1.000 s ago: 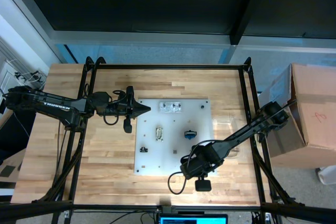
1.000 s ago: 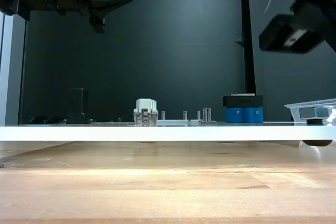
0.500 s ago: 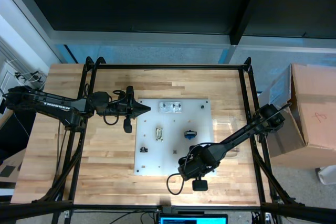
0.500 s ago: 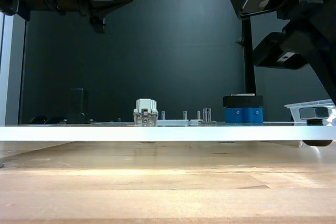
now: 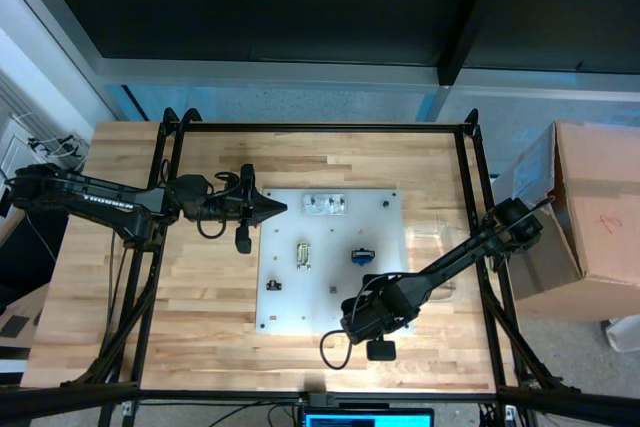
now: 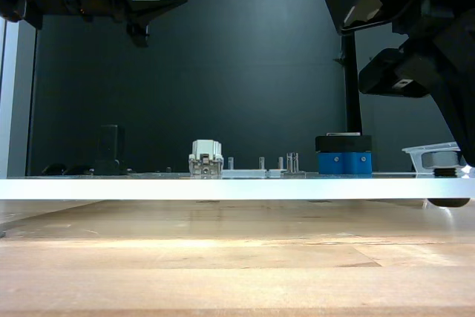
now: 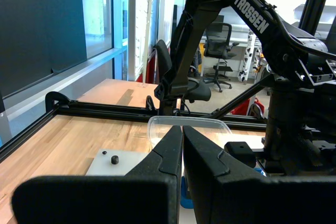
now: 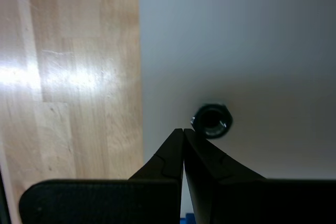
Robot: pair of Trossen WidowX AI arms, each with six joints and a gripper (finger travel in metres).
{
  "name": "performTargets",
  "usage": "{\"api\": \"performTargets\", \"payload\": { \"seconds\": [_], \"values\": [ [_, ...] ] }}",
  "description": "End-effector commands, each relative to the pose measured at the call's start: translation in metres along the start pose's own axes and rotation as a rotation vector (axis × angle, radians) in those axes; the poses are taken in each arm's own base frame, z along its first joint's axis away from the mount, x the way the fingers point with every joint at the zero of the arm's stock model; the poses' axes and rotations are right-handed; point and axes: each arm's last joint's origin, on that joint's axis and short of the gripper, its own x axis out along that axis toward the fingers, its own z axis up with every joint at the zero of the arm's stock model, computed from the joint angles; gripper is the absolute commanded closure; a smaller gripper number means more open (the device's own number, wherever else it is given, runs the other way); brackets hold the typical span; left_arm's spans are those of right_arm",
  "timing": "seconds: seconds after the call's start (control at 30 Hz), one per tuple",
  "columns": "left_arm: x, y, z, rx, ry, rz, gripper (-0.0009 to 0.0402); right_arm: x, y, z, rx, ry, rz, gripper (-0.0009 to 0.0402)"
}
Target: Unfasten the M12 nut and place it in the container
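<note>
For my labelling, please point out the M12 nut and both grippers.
M12 nut (image 8: 210, 121): right wrist view, its centre.
left gripper (image 7: 182, 128): left wrist view, shut fingertips.
right gripper (image 8: 182, 130): right wrist view, shut fingertips.

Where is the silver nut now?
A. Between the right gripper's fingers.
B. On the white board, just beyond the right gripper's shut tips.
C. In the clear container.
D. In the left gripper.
B: the nut sits on the white board just beyond the right gripper, shut on nothing; the left gripper hangs shut and empty near the board's far left corner.
</note>
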Motion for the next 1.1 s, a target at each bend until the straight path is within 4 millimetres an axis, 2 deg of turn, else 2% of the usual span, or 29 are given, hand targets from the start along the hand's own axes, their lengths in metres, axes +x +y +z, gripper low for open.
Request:
{"api": "performTargets", "payload": {
  "seconds": [0.03, 0.27, 0.4, 0.5, 1.1],
  "values": [
    [0.000, 0.000, 0.000, 0.000, 0.000, 0.000, 0.0393, 0.000, 0.000, 0.001, 0.000, -0.008, -0.007, 0.0393],
    [0.000, 0.000, 0.000, 0.000, 0.000, 0.000, 0.0393, -0.002, -0.001, 0.000, -0.016, -0.010, -0.016, 0.0393],
    [0.000, 0.000, 0.000, 0.000, 0.000, 0.000, 0.0393, -0.014, -0.011, -0.004, -0.008, -0.084, -0.268, 0.0393],
    [0.000, 0.000, 0.000, 0.000, 0.000, 0.000, 0.0393, -0.025, -0.014, -0.007, -0.015, -0.104, -0.337, 0.0394],
    [0.000, 0.000, 0.000, 0.000, 0.001, 0.000, 0.0393, -0.039, -0.002, -0.005, 0.034, -0.007, -0.057, 0.0393]
  ]
}}
